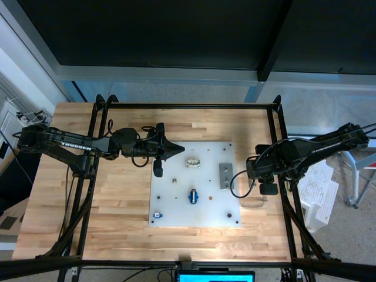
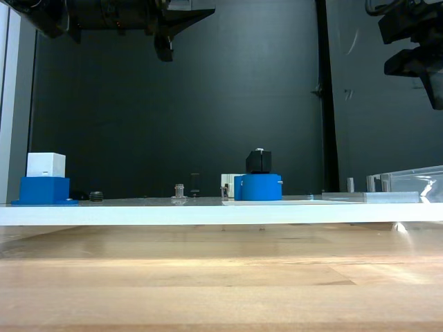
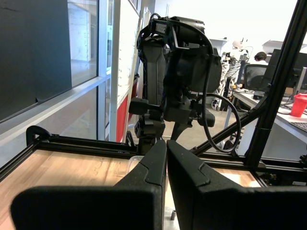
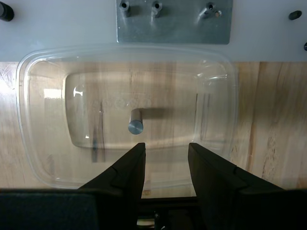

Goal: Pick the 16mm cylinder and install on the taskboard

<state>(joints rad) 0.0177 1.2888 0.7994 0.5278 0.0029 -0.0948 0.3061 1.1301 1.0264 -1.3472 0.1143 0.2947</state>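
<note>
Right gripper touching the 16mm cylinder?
Apart. Right wrist view shows bare tray between the open right gripper and the 16mm cylinder; left gripper hangs shut above the taskboard.

One legible mark only: white brand lettering "TROSSEN", running along the black link of the left arm (image 1: 75, 146), high view

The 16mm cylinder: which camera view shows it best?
Right wrist view: the 16mm cylinder lies in the clear tray, just ahead of the open right gripper. High, low: indiscernible. Left wrist: absent; shut left gripper hovers over the taskboard.
</note>
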